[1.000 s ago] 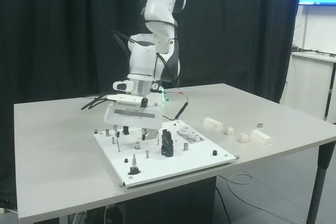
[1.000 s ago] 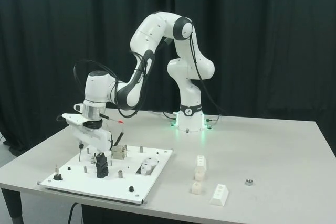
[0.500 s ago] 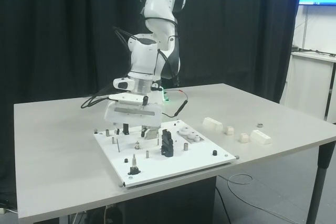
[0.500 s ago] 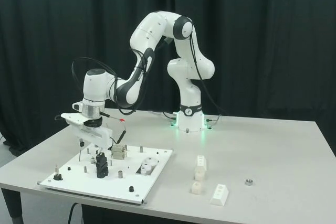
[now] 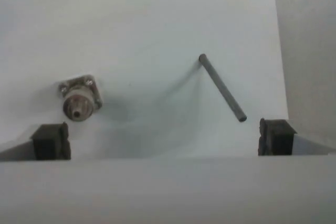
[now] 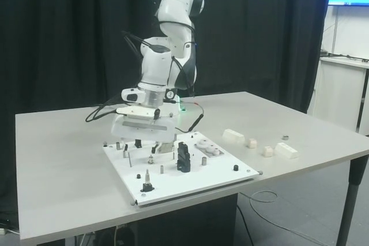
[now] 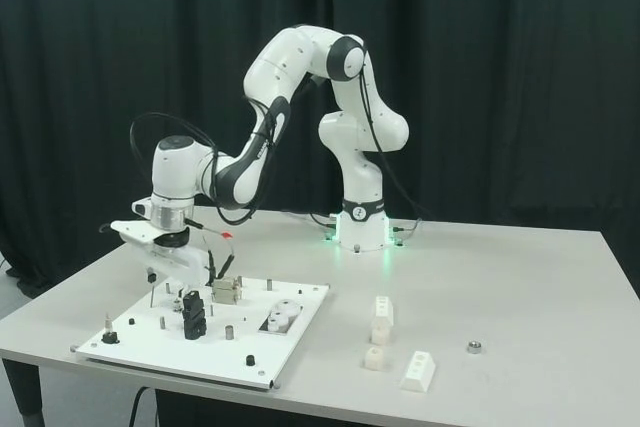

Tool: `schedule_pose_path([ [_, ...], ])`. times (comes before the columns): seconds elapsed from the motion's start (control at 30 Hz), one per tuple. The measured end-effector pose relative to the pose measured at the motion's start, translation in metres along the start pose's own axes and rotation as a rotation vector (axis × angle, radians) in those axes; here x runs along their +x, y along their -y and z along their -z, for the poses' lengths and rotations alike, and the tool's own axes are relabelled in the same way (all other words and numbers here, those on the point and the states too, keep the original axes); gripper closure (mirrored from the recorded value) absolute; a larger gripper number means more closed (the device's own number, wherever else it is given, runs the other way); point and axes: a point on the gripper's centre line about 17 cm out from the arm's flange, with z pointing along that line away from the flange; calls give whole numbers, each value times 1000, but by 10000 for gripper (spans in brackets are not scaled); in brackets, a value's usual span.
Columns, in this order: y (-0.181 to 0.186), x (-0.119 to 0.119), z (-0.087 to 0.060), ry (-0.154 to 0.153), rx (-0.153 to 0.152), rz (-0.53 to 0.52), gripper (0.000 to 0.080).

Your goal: Insert round peg 1.

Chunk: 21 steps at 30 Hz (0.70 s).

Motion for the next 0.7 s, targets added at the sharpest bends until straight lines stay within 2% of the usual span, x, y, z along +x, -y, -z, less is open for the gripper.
schedule_pose_path([
  [0.23,0,3,-3,18,-2,5,3],
  [0.7,0,0,3,62,11,-2,3],
])
